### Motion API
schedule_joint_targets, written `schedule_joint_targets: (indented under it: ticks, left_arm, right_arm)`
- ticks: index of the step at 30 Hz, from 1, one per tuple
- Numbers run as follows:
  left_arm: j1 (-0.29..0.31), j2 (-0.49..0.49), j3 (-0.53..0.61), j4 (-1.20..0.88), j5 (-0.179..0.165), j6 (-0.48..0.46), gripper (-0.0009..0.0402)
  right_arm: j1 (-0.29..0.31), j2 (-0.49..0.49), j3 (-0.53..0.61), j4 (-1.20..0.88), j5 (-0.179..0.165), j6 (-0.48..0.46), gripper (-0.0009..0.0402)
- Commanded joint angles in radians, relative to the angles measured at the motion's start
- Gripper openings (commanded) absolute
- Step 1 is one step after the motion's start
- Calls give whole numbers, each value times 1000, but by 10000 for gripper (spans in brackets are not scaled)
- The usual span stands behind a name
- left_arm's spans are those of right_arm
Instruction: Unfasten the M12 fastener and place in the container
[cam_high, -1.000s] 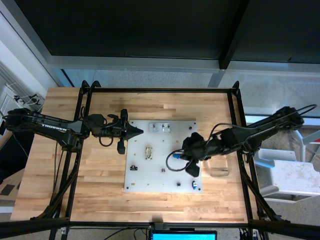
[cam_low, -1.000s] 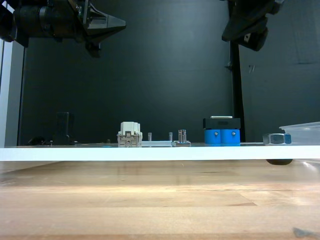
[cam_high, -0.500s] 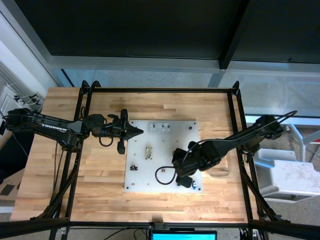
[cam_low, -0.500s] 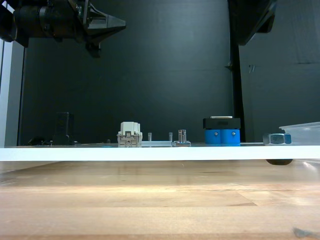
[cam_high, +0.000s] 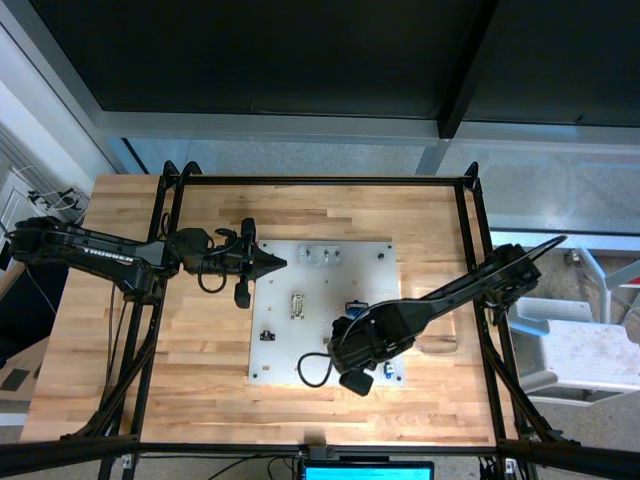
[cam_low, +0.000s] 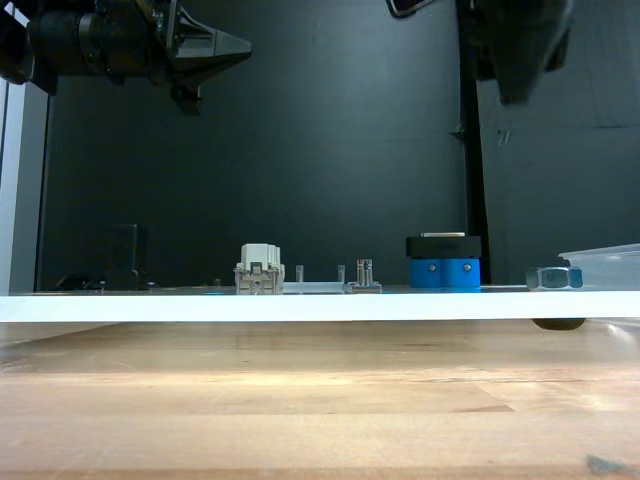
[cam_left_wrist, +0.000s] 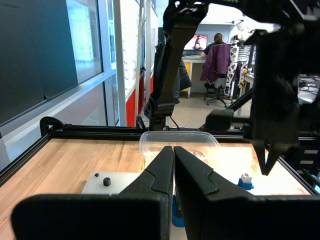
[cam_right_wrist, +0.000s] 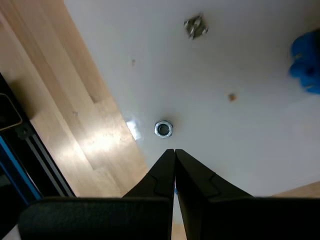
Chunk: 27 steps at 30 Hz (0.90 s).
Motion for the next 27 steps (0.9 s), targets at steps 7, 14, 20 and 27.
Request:
schedule_joint_targets:
  ticks: [7,14,20,27]
  left_arm:
    - [0,0,0,0,0,0,0]
    - [0,0,0,0,0,0,0]
    - [0,0,0,0,0,0,0]
    - [0,0,0,0,0,0,0]
  right_arm:
    - [22,53,0,13,29,69,0]
    - [28,81,0,12,7,80,0]
    - [29,101,0,12,0,95,48]
    - [29,131,0,22,8,142,162]
